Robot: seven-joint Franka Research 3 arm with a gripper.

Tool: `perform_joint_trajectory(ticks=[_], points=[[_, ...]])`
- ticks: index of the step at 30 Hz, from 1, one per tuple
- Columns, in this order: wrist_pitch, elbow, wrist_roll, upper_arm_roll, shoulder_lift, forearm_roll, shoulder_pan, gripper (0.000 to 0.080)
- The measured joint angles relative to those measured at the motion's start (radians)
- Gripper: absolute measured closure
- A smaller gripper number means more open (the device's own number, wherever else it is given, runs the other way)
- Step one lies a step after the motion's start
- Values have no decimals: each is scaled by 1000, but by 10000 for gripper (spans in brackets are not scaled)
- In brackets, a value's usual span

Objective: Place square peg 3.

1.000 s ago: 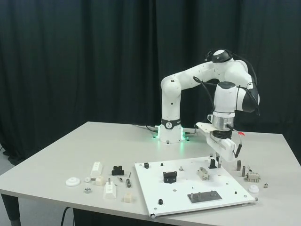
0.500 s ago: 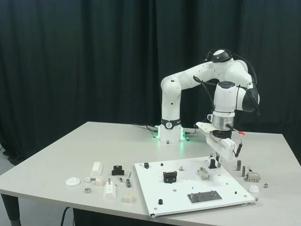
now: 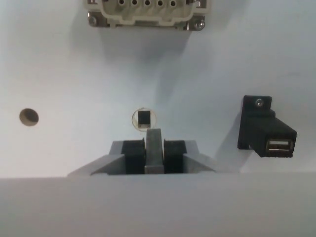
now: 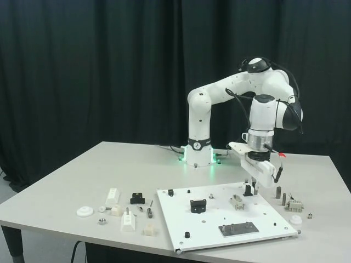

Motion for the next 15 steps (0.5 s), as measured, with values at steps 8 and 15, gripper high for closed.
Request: perform_joint_trajectory(ticks=[8, 15], points=[[0, 0, -4, -1, 0, 0, 0, 727], [0, 0, -7, -5, 0, -4, 0, 727]])
